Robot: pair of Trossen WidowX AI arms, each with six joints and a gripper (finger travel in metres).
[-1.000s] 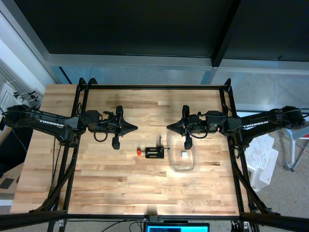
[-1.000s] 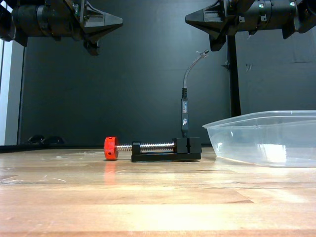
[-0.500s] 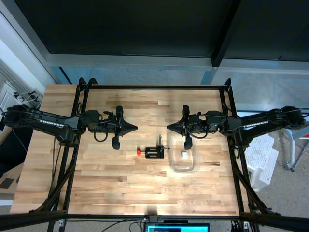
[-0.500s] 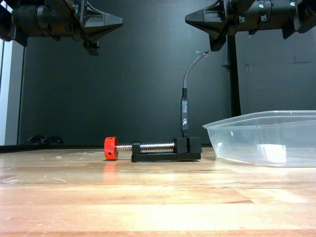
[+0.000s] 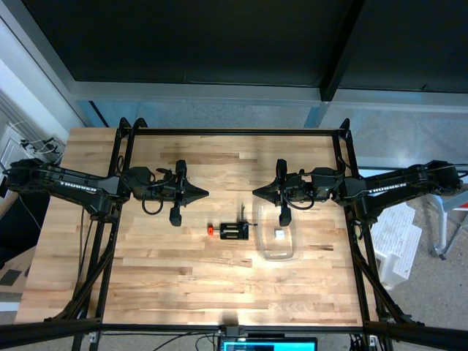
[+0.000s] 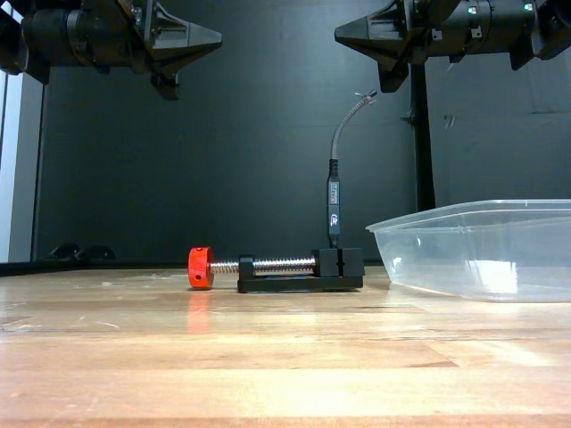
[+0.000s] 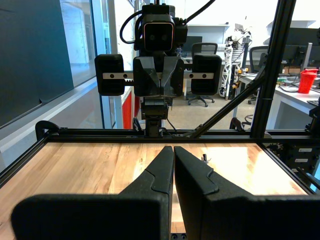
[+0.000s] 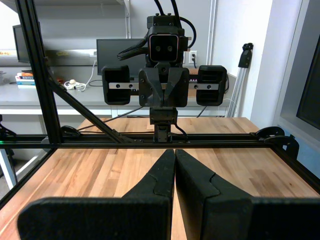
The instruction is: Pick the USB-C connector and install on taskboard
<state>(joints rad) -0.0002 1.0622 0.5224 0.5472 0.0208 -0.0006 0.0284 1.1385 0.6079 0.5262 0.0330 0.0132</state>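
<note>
Nothing moved: left gripper (image 5: 206, 194), right gripper (image 5: 255, 192) hang closed, empty, high, flanking taskboard (image 5: 234, 231); open yours wide before descending.

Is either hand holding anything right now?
No, the left hand and right hand are both shut on nothing, hanging high over the table and facing each other.

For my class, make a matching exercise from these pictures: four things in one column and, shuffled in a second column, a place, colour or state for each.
1 left gripper
2 right gripper
3 white square
4 knob

A inside the clear tray
B red-orange
C jaws shut, raised on the left
D jaws shut, raised on the right

Pairs: 1-C, 2-D, 3-A, 4-B
</note>
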